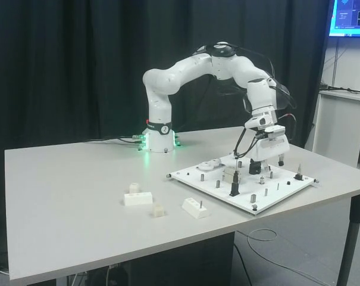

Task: Pick square peg 1.

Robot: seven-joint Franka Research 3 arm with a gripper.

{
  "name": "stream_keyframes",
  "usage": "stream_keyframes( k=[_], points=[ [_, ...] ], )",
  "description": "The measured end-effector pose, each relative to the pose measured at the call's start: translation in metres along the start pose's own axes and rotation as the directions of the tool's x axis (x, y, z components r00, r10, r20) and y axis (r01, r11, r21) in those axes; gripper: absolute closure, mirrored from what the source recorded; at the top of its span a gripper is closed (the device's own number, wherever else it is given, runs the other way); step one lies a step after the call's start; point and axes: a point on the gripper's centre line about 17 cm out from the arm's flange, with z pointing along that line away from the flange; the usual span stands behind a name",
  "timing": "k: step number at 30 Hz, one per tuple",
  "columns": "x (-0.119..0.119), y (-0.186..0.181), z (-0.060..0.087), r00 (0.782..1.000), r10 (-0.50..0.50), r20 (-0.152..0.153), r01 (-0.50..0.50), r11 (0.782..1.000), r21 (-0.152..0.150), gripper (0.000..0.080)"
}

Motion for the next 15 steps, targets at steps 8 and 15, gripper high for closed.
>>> stream_keyframes(
  k=[8,15],
  points=[
    [0.006,0.002,-0.006,1.000,-0.002,-0.010,0.002,1.000,-0.005,0.0005],
    [0.010,0.005,-0.011,1.000,-0.001,-0.018,0.000,1.000,-0.010,0.0003]
  ],
)
